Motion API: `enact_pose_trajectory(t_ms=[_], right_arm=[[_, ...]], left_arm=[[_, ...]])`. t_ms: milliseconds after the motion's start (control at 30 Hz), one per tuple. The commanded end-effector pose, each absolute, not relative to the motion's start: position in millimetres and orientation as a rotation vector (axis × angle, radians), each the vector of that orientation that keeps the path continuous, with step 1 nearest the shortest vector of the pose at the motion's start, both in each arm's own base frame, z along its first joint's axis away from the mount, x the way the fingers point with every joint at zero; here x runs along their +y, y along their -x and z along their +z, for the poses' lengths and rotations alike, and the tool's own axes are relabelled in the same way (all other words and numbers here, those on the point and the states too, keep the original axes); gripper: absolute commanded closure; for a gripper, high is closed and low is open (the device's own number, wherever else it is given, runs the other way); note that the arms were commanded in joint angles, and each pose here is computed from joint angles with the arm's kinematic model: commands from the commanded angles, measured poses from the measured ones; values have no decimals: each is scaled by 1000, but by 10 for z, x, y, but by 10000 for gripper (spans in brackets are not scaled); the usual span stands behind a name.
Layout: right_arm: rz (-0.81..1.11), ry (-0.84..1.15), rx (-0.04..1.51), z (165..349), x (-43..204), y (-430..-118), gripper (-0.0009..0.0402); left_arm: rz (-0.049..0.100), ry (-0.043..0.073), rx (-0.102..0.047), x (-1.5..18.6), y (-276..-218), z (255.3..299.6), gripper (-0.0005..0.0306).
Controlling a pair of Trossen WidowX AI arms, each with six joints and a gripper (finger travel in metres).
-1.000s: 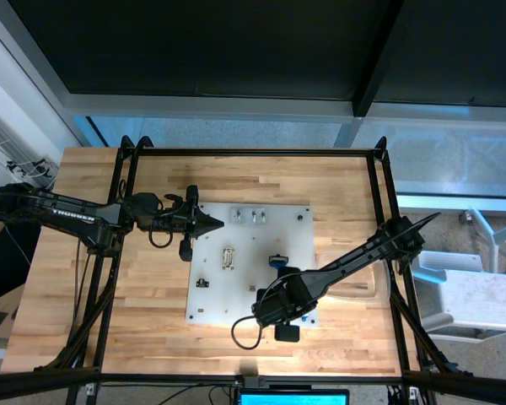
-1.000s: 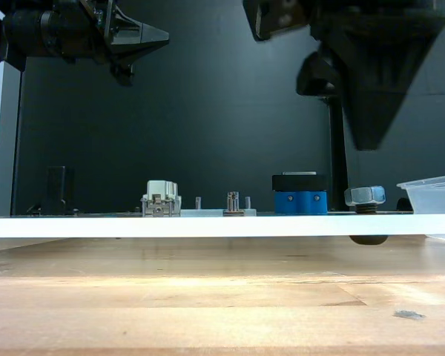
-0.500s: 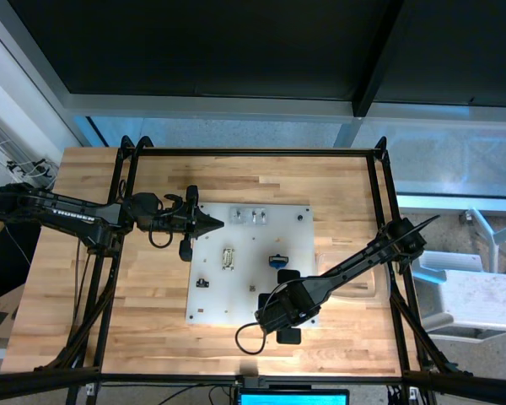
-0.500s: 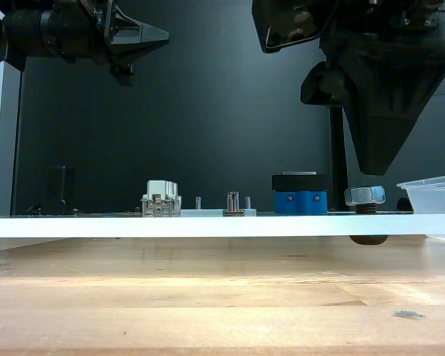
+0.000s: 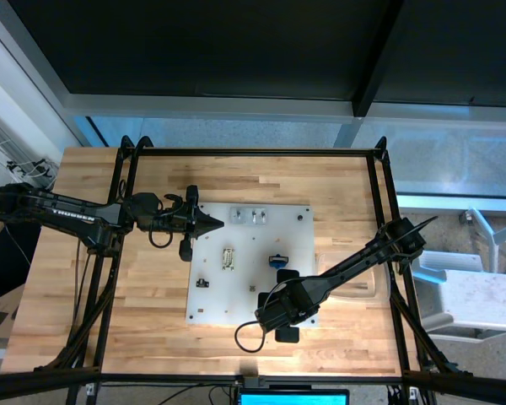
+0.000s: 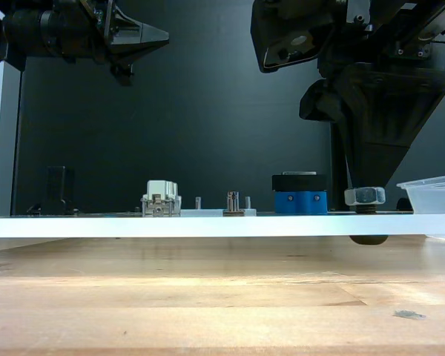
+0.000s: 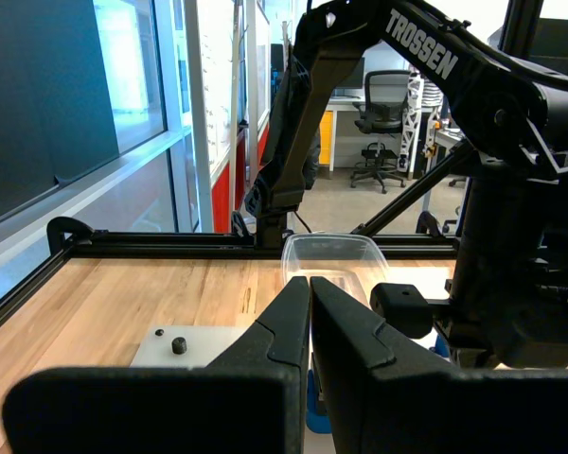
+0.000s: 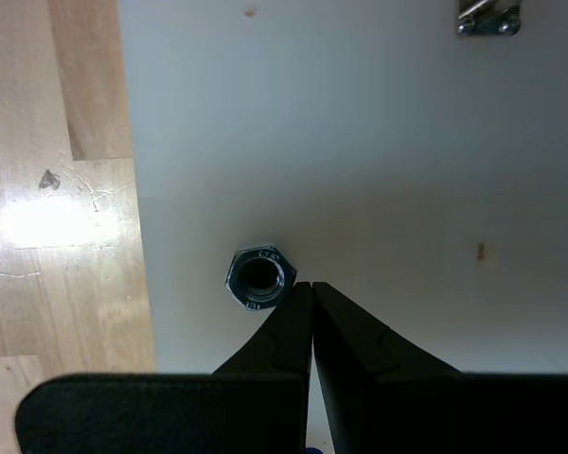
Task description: Pick the M12 fastener and fasten on the M12 threads
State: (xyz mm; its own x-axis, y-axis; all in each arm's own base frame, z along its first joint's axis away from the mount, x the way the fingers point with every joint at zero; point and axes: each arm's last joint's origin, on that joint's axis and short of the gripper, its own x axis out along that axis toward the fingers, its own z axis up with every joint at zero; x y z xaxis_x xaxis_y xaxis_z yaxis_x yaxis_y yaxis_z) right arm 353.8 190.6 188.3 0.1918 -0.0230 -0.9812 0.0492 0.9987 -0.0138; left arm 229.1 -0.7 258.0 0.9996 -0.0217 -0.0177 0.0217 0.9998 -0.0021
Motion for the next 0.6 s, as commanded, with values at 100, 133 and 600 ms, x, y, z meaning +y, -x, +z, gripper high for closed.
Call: enact_pose_trajectory(t_ms=[100, 133, 600], right_arm=[[153, -132, 1463, 1941, 1964, -3513, 393], [183, -153, 1475, 1959, 1971, -3504, 393], [23, -71, 1414, 2057, 1880, -3475, 393]], left_arm=[[-22, 2, 18, -6, -2292, 2580, 300], [-22, 2, 18, -7, -2292, 2580, 300], [-22, 2, 19, -7, -2292, 2579, 300]])
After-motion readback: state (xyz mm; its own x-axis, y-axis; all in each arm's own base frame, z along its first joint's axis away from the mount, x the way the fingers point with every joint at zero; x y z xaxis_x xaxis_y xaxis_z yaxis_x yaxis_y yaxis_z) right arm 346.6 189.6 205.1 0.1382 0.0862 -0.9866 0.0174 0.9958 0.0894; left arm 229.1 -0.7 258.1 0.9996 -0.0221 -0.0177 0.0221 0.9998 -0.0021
